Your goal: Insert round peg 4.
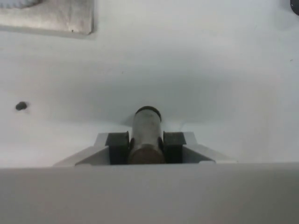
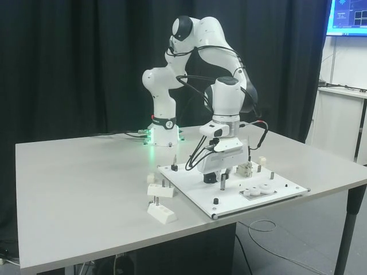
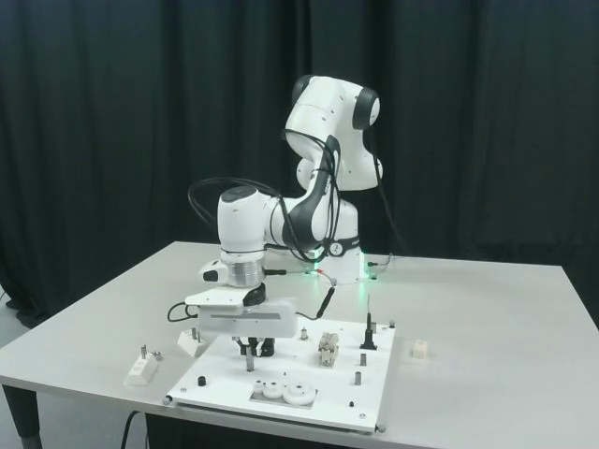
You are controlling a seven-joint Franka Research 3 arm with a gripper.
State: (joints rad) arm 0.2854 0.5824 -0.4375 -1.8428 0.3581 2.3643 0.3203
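Note:
A grey round peg (image 1: 146,133) with a black end is clamped between my two black finger pads (image 1: 117,145), pointing down at the white board (image 1: 196,70). In the first room view my gripper (image 2: 222,178) holds the peg (image 2: 222,182) upright just above the white board (image 2: 189,192), near its middle. The second room view shows the gripper (image 3: 249,353) low over the board (image 3: 225,383) with the peg (image 3: 249,361) under it. Whether the peg's tip touches the board is hidden from me.
A small black hole or stud (image 1: 21,106) marks the board near the peg. A grey metal plate (image 1: 51,16) lies at one corner. White gears (image 2: 258,191), upright pins (image 2: 272,176) and a small block (image 3: 328,349) stand on the board. Two white peg holders (image 2: 161,212) sit on the table.

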